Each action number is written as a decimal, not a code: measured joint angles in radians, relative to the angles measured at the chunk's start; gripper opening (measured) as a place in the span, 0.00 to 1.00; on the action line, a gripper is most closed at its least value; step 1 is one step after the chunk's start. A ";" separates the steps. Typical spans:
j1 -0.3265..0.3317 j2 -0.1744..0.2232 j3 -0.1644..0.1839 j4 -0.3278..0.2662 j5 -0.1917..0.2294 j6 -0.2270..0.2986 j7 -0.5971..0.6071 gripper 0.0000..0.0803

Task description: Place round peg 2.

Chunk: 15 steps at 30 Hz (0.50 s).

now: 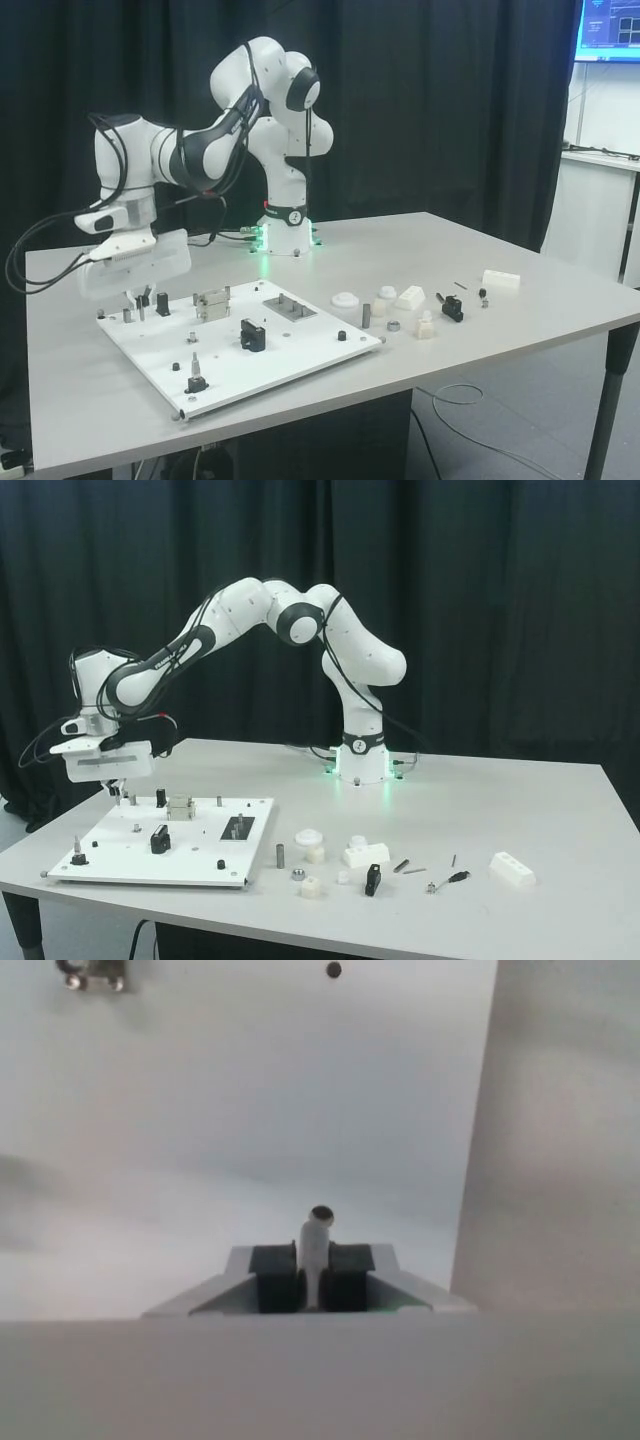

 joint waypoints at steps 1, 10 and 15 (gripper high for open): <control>0.004 0.000 -0.006 0.005 0.000 -0.008 0.001 0.08; 0.029 0.000 -0.041 0.032 0.000 -0.047 0.009 0.08; 0.033 0.000 -0.045 0.036 0.000 -0.049 0.010 0.08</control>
